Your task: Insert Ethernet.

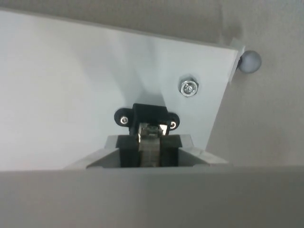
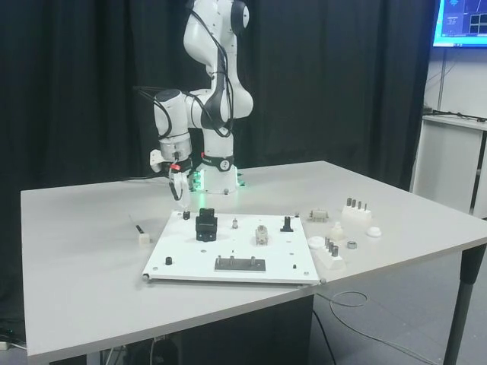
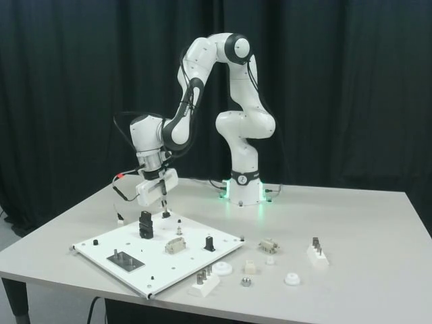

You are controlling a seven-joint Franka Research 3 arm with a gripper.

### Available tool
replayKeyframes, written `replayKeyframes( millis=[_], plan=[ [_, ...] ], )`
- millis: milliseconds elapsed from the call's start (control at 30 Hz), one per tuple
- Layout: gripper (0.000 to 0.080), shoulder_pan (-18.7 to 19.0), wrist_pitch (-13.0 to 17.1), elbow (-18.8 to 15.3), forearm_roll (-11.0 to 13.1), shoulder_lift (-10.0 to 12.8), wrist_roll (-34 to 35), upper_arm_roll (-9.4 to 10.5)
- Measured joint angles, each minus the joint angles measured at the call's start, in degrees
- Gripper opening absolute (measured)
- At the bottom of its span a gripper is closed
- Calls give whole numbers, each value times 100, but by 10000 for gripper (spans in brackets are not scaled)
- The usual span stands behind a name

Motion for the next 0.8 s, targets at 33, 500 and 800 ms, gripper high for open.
replayKeyframes(
  millis=[33, 500, 800],
  plan=[
    [87, 0, 0, 0, 3, 0, -4, -1],
    [87, 0, 0, 0, 37, 3, -54, -5],
    [87, 0, 3, 0, 62, 5, -78, -5]
  ],
)
